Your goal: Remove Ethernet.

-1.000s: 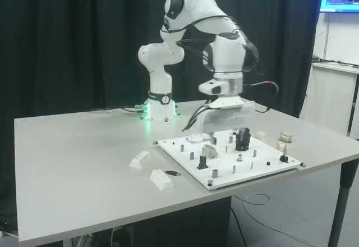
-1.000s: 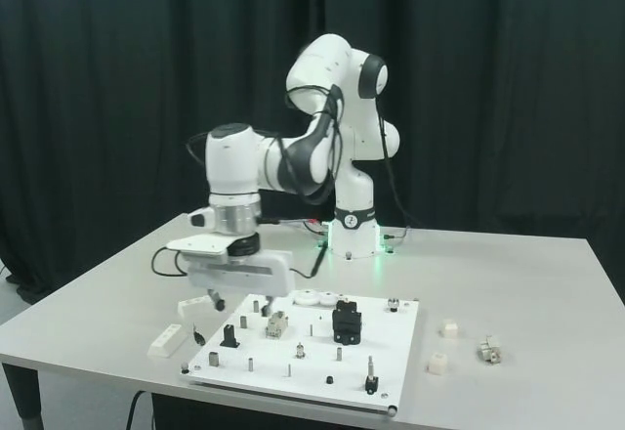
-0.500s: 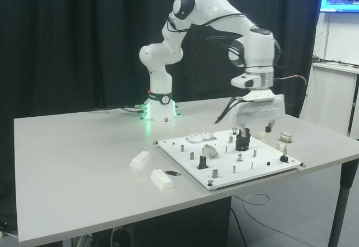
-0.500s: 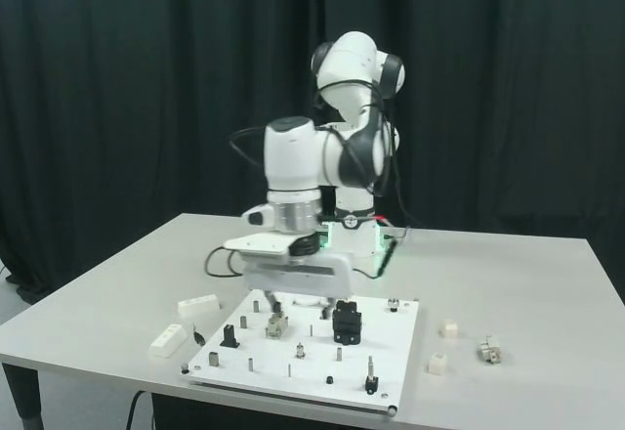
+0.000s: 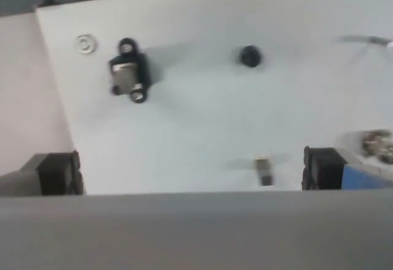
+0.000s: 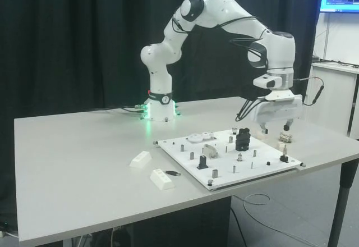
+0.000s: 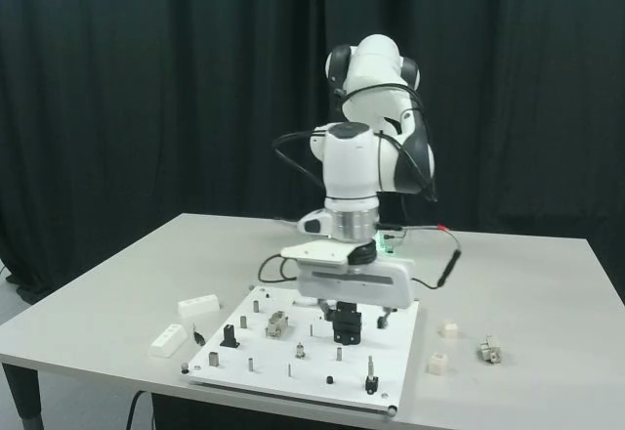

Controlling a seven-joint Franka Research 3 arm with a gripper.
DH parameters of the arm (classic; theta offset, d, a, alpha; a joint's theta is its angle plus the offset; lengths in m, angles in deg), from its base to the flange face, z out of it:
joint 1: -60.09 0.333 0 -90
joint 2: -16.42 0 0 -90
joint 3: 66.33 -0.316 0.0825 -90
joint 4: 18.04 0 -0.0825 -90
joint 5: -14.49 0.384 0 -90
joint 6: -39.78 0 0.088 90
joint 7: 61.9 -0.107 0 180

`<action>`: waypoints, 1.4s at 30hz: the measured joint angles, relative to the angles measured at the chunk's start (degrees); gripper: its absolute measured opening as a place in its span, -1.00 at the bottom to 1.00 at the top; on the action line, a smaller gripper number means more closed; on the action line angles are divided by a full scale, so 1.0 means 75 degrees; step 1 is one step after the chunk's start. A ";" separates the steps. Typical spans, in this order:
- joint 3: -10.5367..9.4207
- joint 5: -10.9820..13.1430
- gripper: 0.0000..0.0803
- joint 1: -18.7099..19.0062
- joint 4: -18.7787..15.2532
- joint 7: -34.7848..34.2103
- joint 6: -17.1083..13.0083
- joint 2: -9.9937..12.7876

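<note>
A small black connector with a grey metal middle (image 5: 129,75) stands near a corner of the white board (image 5: 202,116). The same connector (image 6: 284,158) (image 7: 371,383) shows in both room views. My gripper (image 5: 190,173) (image 6: 275,127) (image 7: 354,315) hangs open above the board's right end, with nothing between its fingers. Its fingertips (image 5: 58,173) stand wide apart. A taller black block (image 6: 242,138) (image 7: 346,322) stands on the board just beside the gripper. I cannot tell which part is the Ethernet one.
Several short pins and posts (image 6: 202,161) stand on the board (image 6: 247,171), with a black knob (image 5: 249,56) among them. Two white blocks (image 6: 140,159) (image 6: 161,179) lie on the grey table left of the board. Small loose parts (image 7: 488,351) (image 7: 438,363) lie off its other side.
The arm has swung across the board from its left end to its right end as the first room view shows it. The gripper carries nothing.
</note>
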 joint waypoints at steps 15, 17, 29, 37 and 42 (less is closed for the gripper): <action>-0.0004 -0.0012 0.99 0.0257 0.0664 0.0000 -0.0010 0.0838; -0.0007 -0.0012 0.99 0.0258 0.0759 0.0014 -0.0010 0.0949; -0.0023 0.0011 0.99 0.0231 0.1187 0.0149 0.0018 0.1441; -0.0065 0.0189 0.99 0.0144 0.1325 0.0149 0.0056 0.1607; -0.0114 0.0268 0.99 0.0065 0.1370 0.0149 0.0061 0.1664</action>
